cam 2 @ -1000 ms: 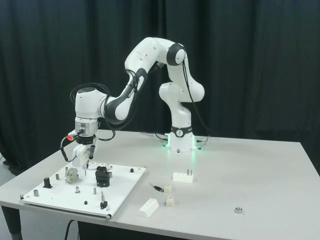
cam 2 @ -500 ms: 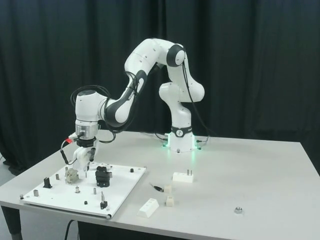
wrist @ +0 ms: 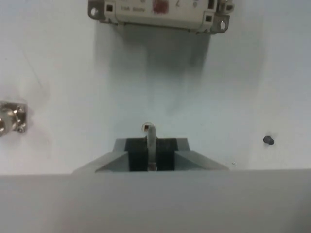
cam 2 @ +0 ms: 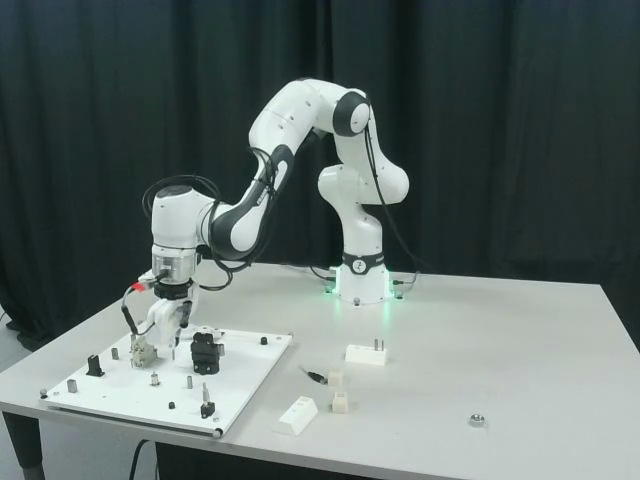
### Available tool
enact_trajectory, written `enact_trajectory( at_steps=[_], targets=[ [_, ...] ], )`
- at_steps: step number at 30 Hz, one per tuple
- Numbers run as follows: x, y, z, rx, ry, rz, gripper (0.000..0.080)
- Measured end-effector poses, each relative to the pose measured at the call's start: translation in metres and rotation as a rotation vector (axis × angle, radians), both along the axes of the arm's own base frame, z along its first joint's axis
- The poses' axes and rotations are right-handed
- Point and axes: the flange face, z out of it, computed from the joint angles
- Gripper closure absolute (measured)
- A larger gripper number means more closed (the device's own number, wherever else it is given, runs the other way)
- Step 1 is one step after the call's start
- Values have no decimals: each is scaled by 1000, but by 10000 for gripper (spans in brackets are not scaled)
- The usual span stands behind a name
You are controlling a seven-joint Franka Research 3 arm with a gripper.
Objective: Insert square peg 1.
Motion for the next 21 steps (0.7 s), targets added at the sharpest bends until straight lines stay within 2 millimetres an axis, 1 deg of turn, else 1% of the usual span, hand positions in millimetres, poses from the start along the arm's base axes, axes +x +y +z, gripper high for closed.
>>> enact_trajectory(
  at_steps=[21],
  targets=[
    [1,3,-8,-3,2,4,771]
  ],
)
